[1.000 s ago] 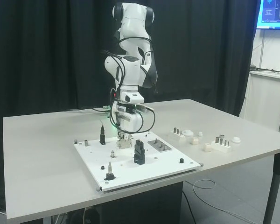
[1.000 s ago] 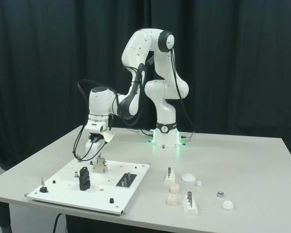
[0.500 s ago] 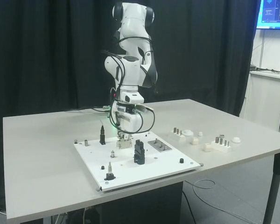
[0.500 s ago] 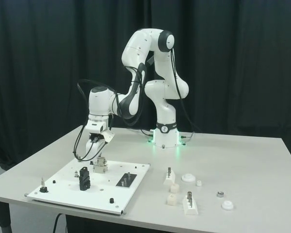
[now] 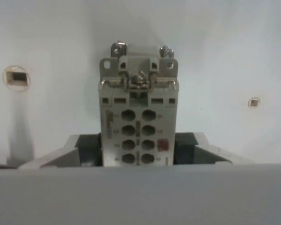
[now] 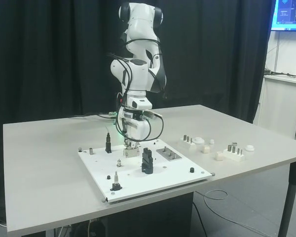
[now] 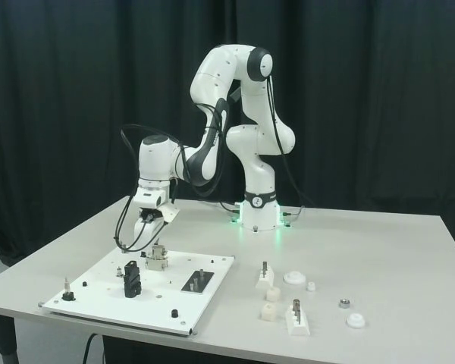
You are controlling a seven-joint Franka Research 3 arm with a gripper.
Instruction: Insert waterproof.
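Note:
The waterproof connector (image 5: 138, 112) is a grey block with several round pin holes, standing upright in its grey housing on the white board (image 6: 187, 180). My gripper (image 5: 138, 154) is straight above it, and the fingers (image 5: 51, 157) press on its two sides. In the room views the gripper (image 6: 130, 143) (image 7: 153, 241) sits low over the connector (image 6: 130, 152) (image 7: 157, 260) near the middle of the board's far edge. A grey band hides the connector's near end in the wrist view.
On the board also stand a black connector block (image 6: 147, 160), a grey plate with pegs (image 6: 168, 154), a black post (image 6: 108, 143) and a short peg (image 6: 116, 183). Small white and grey parts (image 6: 232, 152) lie on the grey table (image 6: 39, 163) beside the board.

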